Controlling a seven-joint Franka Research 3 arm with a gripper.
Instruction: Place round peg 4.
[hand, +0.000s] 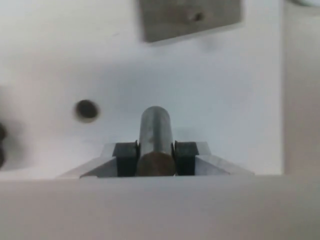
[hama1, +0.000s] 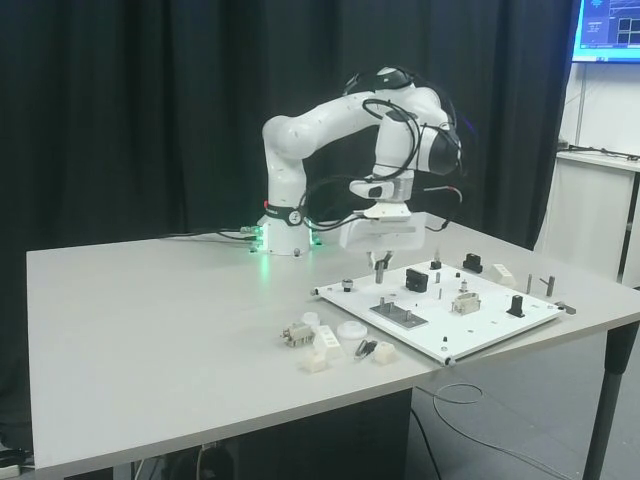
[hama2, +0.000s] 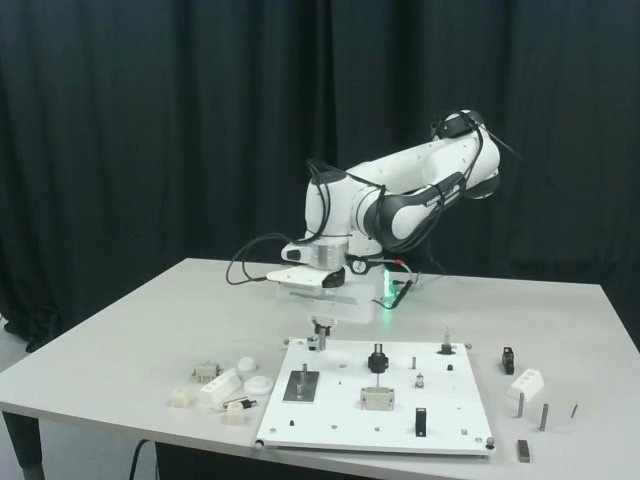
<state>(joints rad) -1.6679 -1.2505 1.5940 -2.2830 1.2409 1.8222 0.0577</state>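
The robot's two-fingered gripper (hand: 156, 159) clamps a smooth grey cylindrical metal peg (hand: 155, 135) above the flat white assembly board (hand: 210, 100), near a small round black hole (hand: 86, 110).

Grey peg (hand: 155, 137) between pincer (hand: 156, 158) pads, above white board (hand: 210, 95)

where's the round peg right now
The round peg is clamped between the gripper fingers, just above the white board, near its corner closest to the arm's base.

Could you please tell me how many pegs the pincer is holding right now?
1: a grey round peg, clamped in the pincer above the white board, beside a dark hole.
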